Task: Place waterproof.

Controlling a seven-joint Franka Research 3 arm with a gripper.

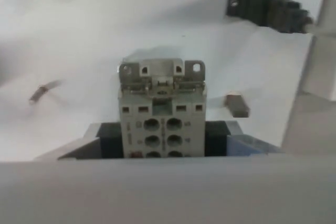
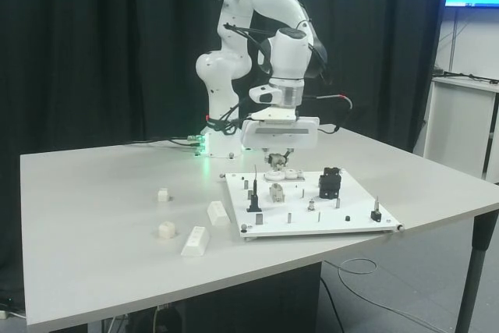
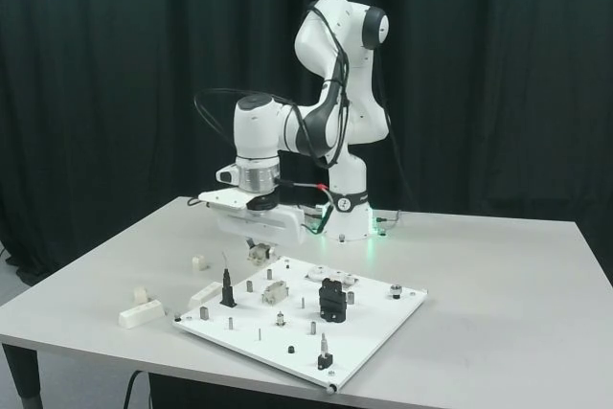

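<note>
In the wrist view the waterproof connector [image 1: 161,111], a grey-white block with round sockets and a metal latch on top, sits between my two black fingers [image 1: 111,141]. My gripper [image 1: 163,142] is shut on it. From the room views, the gripper [image 2: 277,160] [image 3: 259,250] hangs a little above the back edge of the white board [image 2: 355,220] [image 3: 369,332], with the connector [image 3: 259,254] just clear of the surface. Its lower end is hidden by the wrist housing.
On the board stand a black block [image 1: 265,8] [image 2: 329,183] [image 3: 332,299], a black upright probe [image 2: 254,193] [image 3: 227,289], a grey fixture [image 2: 276,191] and several short pegs. White blocks [image 2: 196,241] [image 3: 141,312] lie on the grey table beside the board.
</note>
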